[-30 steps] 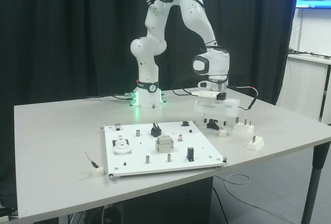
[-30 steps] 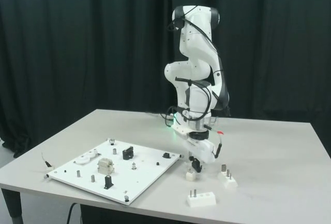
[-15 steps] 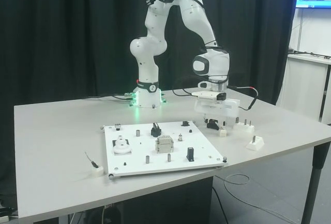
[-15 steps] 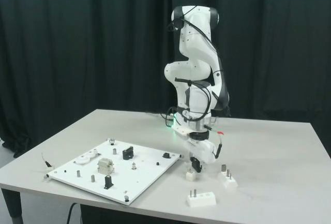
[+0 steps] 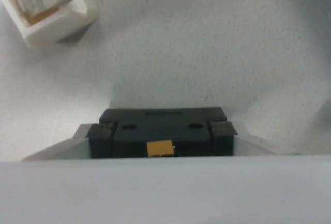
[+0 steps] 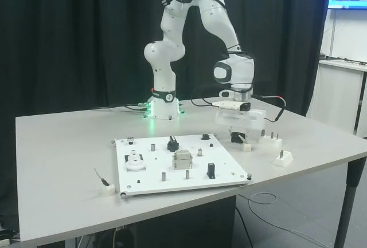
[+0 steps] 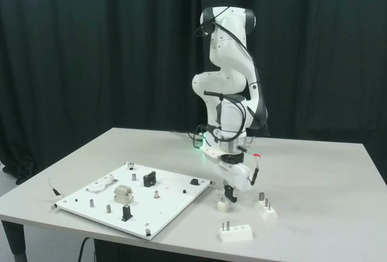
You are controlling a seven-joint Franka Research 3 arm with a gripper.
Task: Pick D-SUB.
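The pincer (image 6: 238, 139) is clamped on the black D-SUB (image 5: 162, 132), holding it just above the grey desk (image 6: 57, 145), beside a small white holder (image 5: 49, 8).

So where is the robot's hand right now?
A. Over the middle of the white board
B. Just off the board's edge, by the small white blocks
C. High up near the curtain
B: the gripper hangs low beside the white board, close to a small white block.
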